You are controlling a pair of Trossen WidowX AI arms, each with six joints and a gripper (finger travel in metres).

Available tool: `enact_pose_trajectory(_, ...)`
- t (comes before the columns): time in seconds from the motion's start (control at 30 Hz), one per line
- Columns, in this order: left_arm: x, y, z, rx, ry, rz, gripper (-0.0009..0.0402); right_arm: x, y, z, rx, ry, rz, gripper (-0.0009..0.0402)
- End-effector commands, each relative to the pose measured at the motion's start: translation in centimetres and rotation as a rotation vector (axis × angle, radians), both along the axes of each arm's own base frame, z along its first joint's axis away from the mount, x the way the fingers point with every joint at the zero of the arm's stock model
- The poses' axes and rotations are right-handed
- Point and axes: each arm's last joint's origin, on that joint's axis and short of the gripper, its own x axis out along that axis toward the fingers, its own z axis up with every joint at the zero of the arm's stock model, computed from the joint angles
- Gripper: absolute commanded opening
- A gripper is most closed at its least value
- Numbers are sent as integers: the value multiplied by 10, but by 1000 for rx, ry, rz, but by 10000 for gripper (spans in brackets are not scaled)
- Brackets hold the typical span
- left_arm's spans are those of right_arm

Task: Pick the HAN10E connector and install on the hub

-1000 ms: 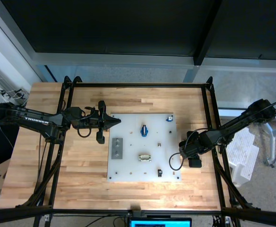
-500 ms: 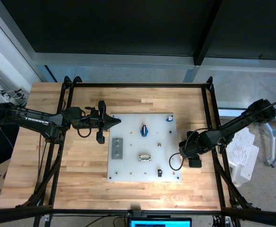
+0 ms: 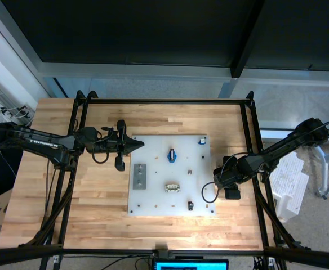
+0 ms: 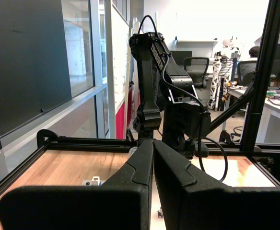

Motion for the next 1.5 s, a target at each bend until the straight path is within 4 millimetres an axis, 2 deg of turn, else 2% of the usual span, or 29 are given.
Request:
enact_pose_trajectory(0.03,0,0,0,0,0,0,0,0,0,0,0,0,0,190)
enact_pose_trajectory(0.6,0,0,0,0,0,0,0,-1,0,1,8,5,0,190)
enact_pose_trajectory(0.8,0,0,0,0,0,0,0,-1,0,11,21,-20,1,191)
enact_pose_trajectory(1.13,0,0,0,0,0,0,0,-8,-3,42,47,-84,-1,190)
enact_pose_trajectory(1.5,0,0,0,0,0,0,0,-25,-13,93,9,-81,-7,191)
